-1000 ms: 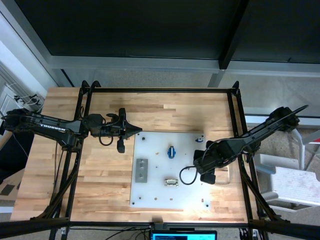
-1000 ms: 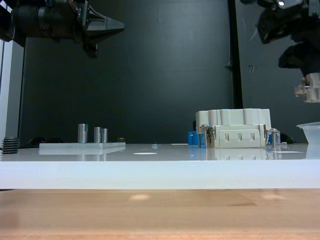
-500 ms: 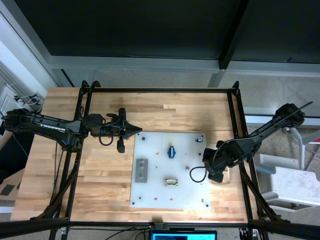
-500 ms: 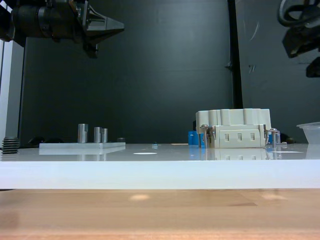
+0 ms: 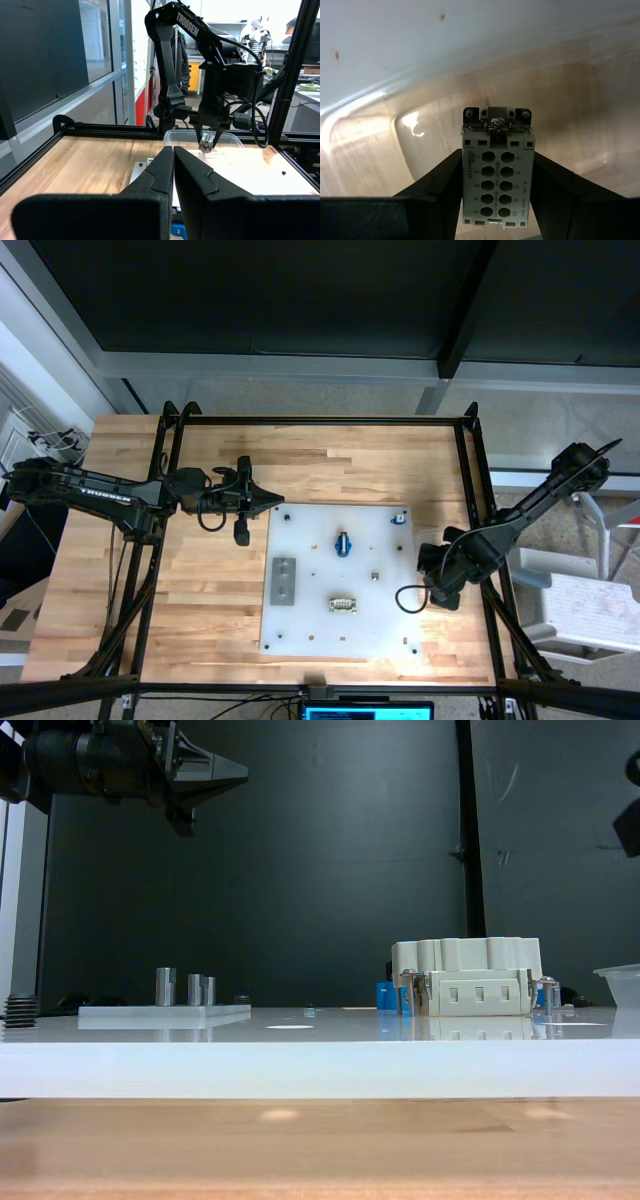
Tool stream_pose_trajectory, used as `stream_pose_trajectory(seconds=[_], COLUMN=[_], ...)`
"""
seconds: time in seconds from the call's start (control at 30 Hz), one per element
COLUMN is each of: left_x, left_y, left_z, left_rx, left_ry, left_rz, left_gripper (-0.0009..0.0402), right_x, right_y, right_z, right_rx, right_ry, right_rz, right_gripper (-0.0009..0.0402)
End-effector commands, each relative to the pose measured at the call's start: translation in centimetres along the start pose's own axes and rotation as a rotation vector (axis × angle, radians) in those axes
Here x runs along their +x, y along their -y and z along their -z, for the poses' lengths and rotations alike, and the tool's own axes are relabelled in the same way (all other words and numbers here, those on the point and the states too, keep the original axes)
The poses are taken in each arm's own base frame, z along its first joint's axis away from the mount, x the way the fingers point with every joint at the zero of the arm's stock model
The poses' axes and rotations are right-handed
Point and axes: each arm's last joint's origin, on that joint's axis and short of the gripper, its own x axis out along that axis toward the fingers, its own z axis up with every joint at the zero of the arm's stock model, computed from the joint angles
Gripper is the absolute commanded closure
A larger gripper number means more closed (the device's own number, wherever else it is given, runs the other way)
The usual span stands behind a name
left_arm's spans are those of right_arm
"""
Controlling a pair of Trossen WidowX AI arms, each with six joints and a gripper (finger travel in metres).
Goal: Remove the HAN10-E connector and place it in the container
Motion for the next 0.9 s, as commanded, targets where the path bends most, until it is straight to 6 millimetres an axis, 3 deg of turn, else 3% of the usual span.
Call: stream_pose_trajectory(seconds=[0.03,0.5,0.9], left_x=[0.0,0.0,0.0], left_y=[0.0,0.0,0.0], left_z=[0.0,0.0,0.0], left_rx=[0.000,0.000,0.000], left_ry=[0.001,0.000,0.001], left_rz=[0.000,0.000,0.000], left_gripper=[0.0393,0.0393,0.0393], right_x=[0.6,3.1,3.2], right_y=[-0.2,0.3,0.2], right_z=[0.4,1.2,1.3], right_rx=[-0.010,0.022,0.024], right_ry=[0.009,0.022,0.024], right_rz=[-0.018,-0.044,-0.048], right_gripper=[0.0357,0.0357,0.0343])
